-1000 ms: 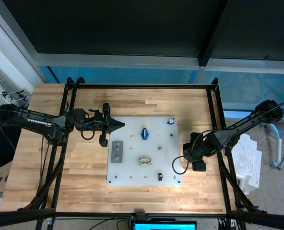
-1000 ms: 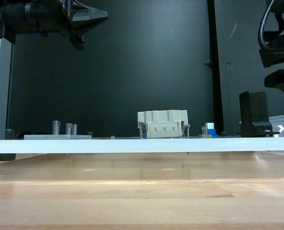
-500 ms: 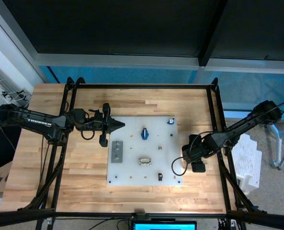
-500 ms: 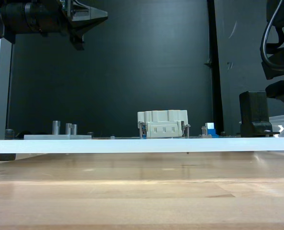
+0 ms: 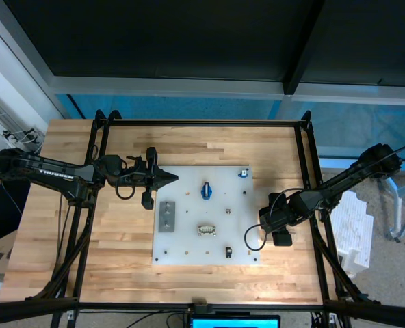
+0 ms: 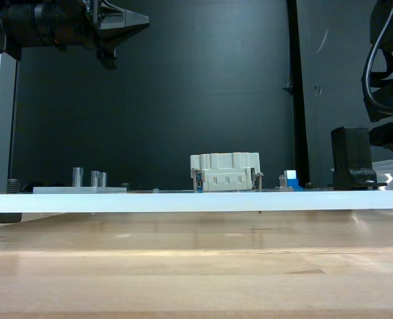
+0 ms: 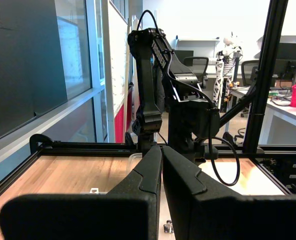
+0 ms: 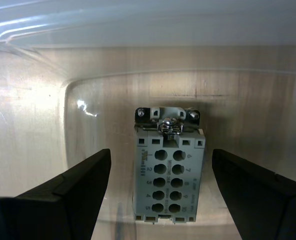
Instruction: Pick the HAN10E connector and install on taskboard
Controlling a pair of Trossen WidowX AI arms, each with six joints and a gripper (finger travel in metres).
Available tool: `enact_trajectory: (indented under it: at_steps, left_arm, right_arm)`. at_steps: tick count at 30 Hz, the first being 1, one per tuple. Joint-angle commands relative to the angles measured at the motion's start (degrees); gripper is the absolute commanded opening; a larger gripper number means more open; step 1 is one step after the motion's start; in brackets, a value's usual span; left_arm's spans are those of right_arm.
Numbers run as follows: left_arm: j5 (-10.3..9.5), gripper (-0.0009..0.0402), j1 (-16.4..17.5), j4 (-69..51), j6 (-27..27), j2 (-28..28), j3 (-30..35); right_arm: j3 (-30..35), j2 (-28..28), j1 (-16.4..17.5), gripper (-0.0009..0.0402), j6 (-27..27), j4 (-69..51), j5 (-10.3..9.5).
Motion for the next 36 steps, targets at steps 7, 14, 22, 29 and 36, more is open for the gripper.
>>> enact_trajectory:
  at_steps: [7, 14, 22, 29, 36]
  left_arm:
    - [0.00, 0.0001, 0.0, 0.0, 0.0, 0.0, 0.0]
    - [0.00, 0.0001, 0.0, 0.0, 0.0, 0.0, 0.0]
    - [0.00, 0.0001, 0.0, 0.0, 0.0, 0.0, 0.0]
    - [0.00, 0.0001, 0.0, 0.0, 0.0, 0.0, 0.0]
    - [0.00, 0.0001, 0.0, 0.0, 0.0, 0.0, 0.0]
  right_arm:
    - [0.1, 0.0, -0.1, 0.0196, -0.6, 0.0, 0.07]
    - [0.1, 0.0, -0.1, 0.0132, -0.6, 0.0, 0.07]
    - [0.1, -0.2, -0.1, 0.0072, -0.6, 0.0, 0.04]
    - [2.3, -2.0, -0.1, 0.0054, -0.7, -4.5, 0.48]
    - [6.8, -3.7, -0.1, 0.0054, -2.6, -11.3, 0.46]
